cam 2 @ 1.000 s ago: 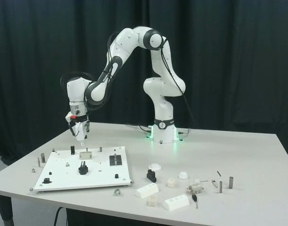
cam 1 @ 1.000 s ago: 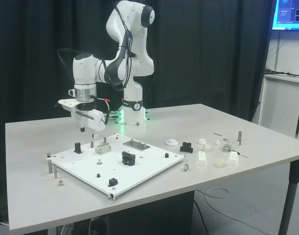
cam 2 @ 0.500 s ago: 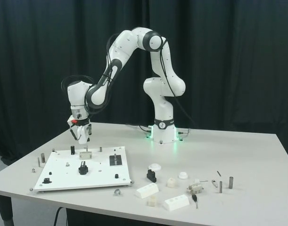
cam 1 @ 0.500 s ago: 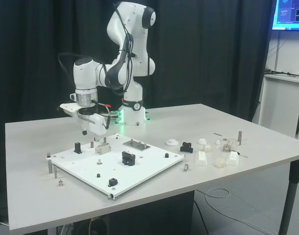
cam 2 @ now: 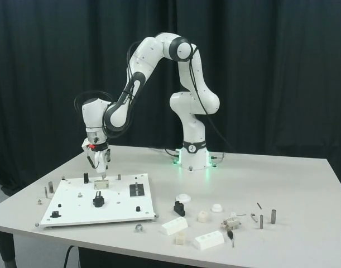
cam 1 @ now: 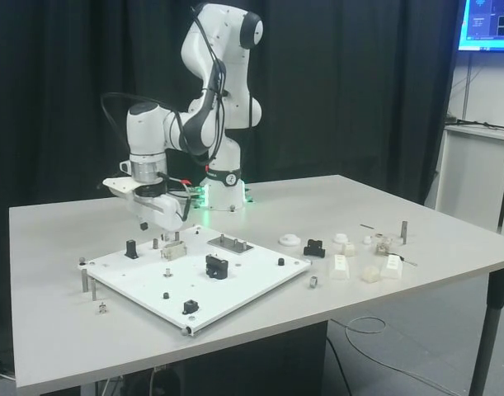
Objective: Remove square peg 3.
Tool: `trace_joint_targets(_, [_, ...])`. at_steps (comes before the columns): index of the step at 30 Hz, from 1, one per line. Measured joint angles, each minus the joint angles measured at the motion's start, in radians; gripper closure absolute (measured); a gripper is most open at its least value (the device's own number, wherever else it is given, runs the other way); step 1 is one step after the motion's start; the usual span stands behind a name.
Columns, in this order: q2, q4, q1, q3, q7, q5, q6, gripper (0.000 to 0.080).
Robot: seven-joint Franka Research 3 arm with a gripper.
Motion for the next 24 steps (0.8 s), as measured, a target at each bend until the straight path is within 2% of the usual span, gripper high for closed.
trace_joint_targets(24, [0.014, -0.043, 0.006, 0.016, 0.0, 0.014, 0.113, 0.0003])
